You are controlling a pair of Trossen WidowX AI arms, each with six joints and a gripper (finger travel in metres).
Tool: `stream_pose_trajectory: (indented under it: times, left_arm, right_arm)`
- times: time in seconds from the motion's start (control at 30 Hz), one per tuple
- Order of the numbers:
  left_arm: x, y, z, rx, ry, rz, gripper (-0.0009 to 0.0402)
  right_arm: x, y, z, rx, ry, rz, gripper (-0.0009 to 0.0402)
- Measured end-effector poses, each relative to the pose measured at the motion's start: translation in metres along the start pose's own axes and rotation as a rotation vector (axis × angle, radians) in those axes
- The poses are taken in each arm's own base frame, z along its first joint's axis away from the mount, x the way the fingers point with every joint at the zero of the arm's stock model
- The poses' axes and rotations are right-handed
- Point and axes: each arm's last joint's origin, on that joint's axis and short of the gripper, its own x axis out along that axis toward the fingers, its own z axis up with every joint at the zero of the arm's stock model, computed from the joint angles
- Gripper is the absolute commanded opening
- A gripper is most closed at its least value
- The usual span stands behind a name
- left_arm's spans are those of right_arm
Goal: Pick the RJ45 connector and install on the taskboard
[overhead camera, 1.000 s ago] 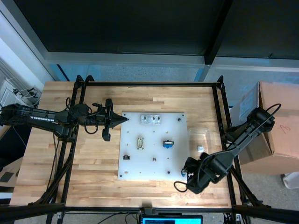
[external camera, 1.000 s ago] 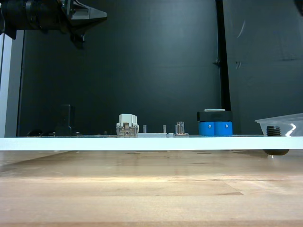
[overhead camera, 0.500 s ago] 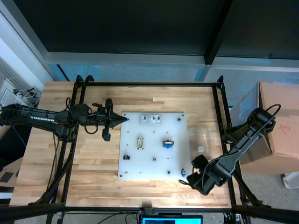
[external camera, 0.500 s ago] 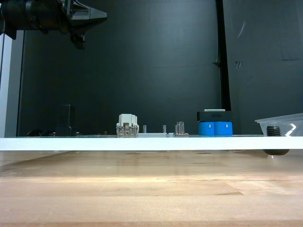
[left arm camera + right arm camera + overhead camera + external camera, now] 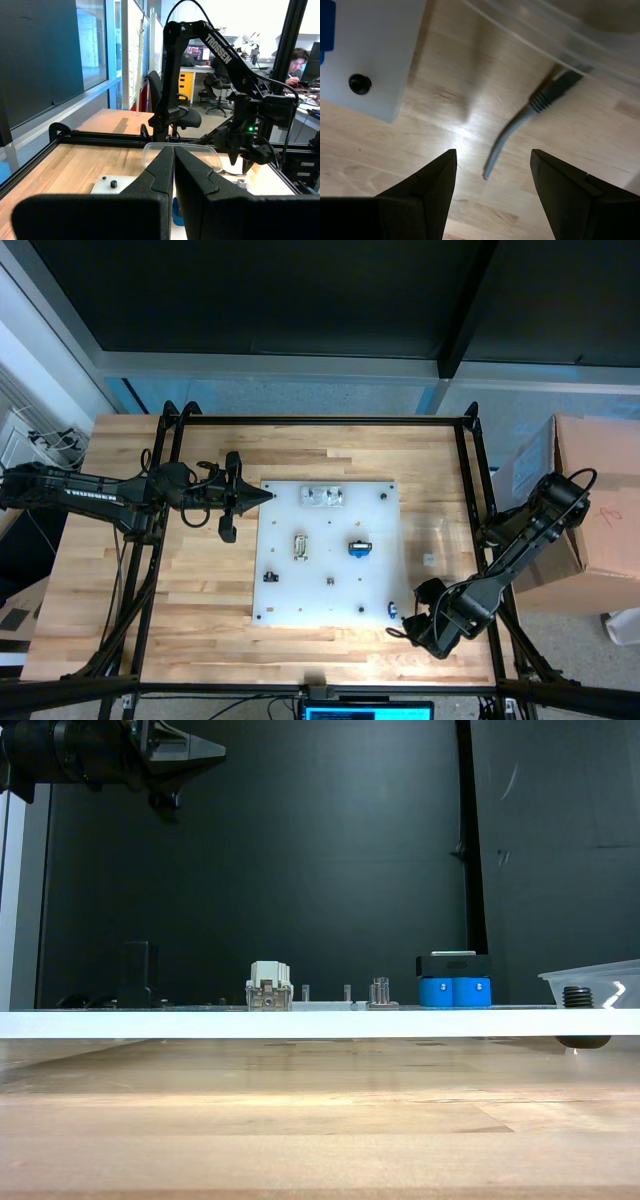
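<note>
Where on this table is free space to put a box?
Bare wood left of the taskboard, nearer than the shut left hand; also beyond it. Crowded right: open right hand over the RJ45 connector, lying free by the tray.

Looking down from high over the whole table (image 5: pixel 200 580); level at tabletop height; close along left gripper (image 5: pixel 173 148) and right gripper (image 5: pixel 492 151); all sharing the white board (image 5: pixel 300 590).
</note>
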Motion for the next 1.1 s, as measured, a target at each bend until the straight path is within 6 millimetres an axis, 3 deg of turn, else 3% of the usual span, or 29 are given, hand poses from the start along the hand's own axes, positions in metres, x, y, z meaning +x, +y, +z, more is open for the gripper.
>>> stream_pose_trajectory:
  times: [0.5, 1.1]
  left_arm:
    - [0.000, 0.000, 0.000, 0.000, 0.000, 0.000, 0.0000]
    - [0.000, 0.000, 0.000, 0.000, 0.000, 0.000, 0.0000]
  right_arm:
    - [0.025, 0.003, -0.011, -0.009, 0.035, -0.058, 0.0187]
    - [0.027, 0.003, -0.012, -0.015, 0.033, -0.053, -0.0004]
